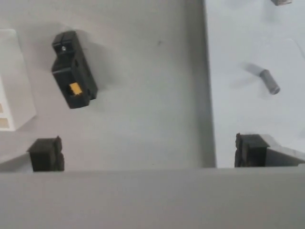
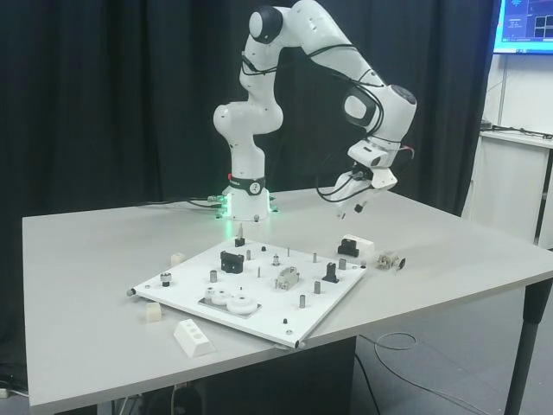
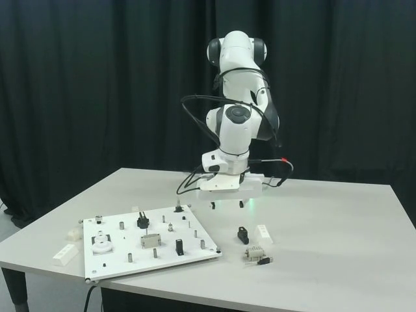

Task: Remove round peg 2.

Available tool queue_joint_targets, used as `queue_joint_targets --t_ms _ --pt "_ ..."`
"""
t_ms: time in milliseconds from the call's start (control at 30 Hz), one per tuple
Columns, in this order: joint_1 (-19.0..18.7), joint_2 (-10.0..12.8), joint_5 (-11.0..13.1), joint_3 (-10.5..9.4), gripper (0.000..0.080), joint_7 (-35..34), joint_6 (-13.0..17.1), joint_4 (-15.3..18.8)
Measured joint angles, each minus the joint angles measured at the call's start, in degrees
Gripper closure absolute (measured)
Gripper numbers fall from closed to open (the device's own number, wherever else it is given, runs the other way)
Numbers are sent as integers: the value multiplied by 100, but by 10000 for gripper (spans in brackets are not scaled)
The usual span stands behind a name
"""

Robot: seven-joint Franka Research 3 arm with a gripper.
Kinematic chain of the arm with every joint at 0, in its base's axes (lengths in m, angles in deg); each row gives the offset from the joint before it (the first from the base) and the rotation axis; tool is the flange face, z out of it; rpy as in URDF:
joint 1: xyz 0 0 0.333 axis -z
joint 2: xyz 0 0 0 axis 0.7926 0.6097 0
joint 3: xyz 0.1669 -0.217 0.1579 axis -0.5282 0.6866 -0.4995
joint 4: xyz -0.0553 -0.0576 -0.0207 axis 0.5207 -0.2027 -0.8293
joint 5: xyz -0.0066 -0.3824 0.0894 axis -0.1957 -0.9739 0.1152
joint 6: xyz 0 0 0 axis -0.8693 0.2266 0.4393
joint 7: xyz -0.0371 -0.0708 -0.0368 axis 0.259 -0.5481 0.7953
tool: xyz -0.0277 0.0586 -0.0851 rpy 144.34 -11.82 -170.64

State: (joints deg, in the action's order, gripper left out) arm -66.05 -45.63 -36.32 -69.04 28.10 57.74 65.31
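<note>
The black two-fingered pincer (image 1: 147, 151) is hanging spread and empty over the grey tabletop (image 1: 143, 71), off the white board (image 1: 252, 43); descending here risks missing the short grey metal peg (image 1: 269, 81).

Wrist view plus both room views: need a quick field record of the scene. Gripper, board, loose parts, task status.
gripper: gripper open, empty, above the grey table beside the board
board: white board carrying upright pegs and fixtures
near gripper: black connector lying on the table off the board
wrist view peg: grey round peg standing on the board
task status: no peg gripped yet
</note>
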Motion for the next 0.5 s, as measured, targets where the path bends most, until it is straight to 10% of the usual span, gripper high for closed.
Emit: queue_joint_targets --t_ms 500 --pt "206 31 -131 92 3 324 269 -3"
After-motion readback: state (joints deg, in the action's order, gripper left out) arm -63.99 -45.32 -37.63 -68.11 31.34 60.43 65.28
